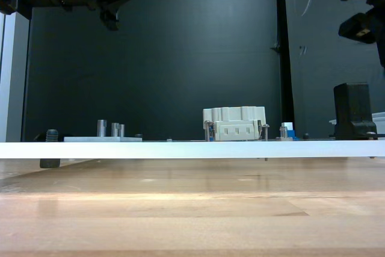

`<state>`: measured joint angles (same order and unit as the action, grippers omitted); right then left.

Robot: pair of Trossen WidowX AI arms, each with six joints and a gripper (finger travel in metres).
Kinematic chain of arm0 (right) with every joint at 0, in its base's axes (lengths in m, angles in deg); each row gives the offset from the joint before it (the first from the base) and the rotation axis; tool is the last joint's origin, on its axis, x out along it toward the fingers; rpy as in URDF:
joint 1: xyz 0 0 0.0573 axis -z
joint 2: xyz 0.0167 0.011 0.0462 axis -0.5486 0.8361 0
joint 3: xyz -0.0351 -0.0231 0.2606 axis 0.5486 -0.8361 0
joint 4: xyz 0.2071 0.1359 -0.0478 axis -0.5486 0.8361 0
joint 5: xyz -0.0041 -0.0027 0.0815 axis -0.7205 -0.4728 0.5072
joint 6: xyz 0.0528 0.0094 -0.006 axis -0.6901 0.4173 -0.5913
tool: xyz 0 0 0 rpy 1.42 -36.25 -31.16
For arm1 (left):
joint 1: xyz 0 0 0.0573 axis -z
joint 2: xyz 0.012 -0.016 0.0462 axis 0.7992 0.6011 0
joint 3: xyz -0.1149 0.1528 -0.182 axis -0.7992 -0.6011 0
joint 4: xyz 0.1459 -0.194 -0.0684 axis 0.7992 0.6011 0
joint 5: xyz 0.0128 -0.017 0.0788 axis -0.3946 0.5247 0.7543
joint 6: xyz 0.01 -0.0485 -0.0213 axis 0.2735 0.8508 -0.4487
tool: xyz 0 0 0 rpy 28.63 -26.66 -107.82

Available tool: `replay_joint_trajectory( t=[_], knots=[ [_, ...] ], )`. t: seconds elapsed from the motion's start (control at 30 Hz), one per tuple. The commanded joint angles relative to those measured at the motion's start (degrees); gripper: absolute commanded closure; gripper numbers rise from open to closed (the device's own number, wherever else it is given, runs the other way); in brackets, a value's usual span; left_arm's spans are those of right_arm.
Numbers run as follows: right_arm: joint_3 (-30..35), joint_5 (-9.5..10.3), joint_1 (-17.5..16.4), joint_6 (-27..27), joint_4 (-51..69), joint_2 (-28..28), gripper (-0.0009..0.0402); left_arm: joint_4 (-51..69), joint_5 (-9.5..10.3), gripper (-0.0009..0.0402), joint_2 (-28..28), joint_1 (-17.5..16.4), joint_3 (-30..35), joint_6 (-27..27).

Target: Pick the USB connector and install on taskboard

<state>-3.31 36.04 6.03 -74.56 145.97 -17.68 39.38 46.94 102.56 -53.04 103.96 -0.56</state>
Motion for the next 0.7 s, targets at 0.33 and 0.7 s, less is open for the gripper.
replay_joint_trajectory(
  t=[0.33,0.7],
  knots=[
    [12.4,-1.29,-3.7,-5.1,-2.4,16.0,0.0393,0.0,0.0,0.0393,0.0,0.0,0.0,0.0],
    [23.8,-1.22,-5.2,-7.1,-2.4,28.9,0.0393,0.0,0.0,0.0393,0.0,0.0,0.0,0.0]
  ],
)
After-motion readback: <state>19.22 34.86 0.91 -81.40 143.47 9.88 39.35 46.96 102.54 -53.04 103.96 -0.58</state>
